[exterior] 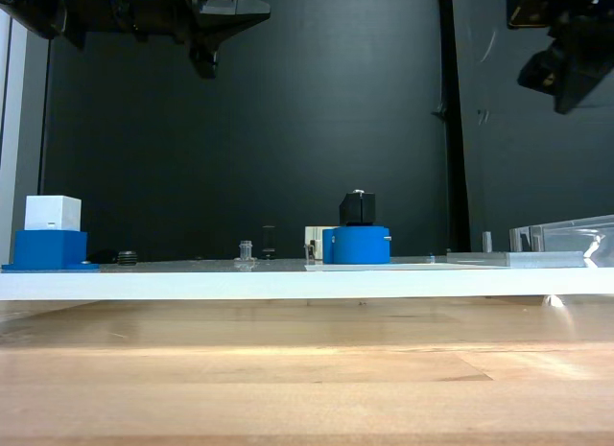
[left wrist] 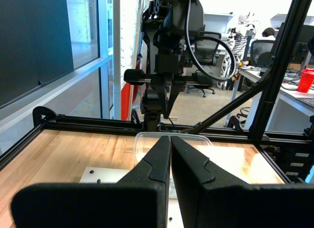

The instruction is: Pick the 16mm cylinder and install on the taskboard

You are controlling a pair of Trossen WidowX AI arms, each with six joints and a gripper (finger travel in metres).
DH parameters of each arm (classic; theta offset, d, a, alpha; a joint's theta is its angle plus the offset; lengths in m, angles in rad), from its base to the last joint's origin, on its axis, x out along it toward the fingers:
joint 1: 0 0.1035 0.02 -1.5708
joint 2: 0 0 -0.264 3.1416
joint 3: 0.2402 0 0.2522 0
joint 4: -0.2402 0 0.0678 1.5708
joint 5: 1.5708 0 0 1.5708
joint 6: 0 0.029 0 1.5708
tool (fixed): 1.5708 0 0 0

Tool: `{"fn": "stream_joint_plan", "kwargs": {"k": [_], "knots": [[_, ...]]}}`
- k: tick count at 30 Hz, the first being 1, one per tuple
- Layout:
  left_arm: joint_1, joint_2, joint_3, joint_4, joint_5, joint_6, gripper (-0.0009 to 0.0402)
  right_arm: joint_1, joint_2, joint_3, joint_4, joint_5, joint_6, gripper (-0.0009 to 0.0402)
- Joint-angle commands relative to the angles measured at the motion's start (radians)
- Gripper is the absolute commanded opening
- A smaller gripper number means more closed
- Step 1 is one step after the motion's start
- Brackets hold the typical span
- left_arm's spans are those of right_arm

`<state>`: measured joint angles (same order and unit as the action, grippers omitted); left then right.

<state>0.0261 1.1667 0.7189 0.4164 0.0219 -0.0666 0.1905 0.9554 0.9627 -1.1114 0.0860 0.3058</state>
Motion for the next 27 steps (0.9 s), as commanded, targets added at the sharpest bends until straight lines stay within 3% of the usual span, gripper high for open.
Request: {"fn": "stream_joint_plan", "kwargs": {"k": [1,8,16,27], "knots": [[0.0,0.0,0.0,0.0,0.0,0.0,0.0,0.024,0.0,-0.001,-0.051,0.0,0.016,0.0],[0.0,0.0,0.0,0.0,0.0,0.0,0.0,0.072,0.002,-0.01,-0.097,0.001,0.027,0.0003],[0.0,0.0,0.0,0.0,0.0,0.0,0.0,0.087,0.002,-0.058,-0.114,0.0,0.026,0.0039],[0.0,0.0,0.0,0.0,0.0,0.0,0.0,0.094,0.002,-0.112,-0.111,0.001,0.027,0.016]]}}
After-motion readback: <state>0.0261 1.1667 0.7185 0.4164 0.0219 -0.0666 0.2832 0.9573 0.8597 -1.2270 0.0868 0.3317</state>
